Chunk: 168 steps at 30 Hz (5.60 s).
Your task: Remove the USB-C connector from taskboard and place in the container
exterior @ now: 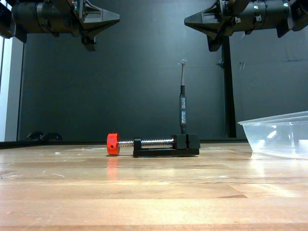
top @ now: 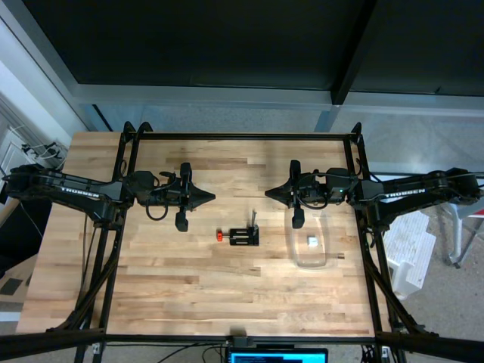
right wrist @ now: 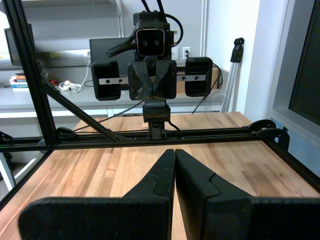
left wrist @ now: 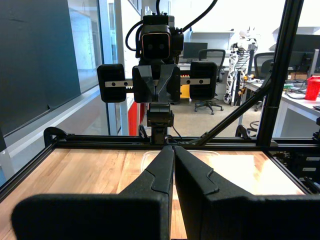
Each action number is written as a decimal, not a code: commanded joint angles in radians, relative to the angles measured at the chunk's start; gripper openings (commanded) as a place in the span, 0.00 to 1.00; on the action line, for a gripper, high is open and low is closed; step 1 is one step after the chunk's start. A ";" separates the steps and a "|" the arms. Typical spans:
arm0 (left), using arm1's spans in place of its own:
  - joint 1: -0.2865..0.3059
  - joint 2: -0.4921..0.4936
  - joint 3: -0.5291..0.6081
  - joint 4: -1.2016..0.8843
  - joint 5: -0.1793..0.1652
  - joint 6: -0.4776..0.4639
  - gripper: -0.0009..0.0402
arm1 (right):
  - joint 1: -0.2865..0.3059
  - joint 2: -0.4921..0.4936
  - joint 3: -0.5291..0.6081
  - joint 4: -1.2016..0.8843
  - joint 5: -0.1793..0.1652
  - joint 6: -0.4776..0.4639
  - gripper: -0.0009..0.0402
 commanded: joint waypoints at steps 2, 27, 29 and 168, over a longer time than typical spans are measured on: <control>0.000 0.000 0.000 0.000 0.000 0.000 0.02 | 0.002 0.000 0.014 -0.049 -0.045 0.015 0.02; 0.000 0.000 0.000 0.000 0.000 0.000 0.02 | 0.167 0.237 0.510 -1.105 0.094 0.054 0.02; 0.000 0.000 0.000 0.000 0.000 0.000 0.02 | 0.177 0.268 0.540 -1.151 0.100 0.068 0.02; 0.000 0.000 0.000 0.000 0.000 0.000 0.02 | 0.201 0.748 0.984 -1.426 0.158 0.051 0.02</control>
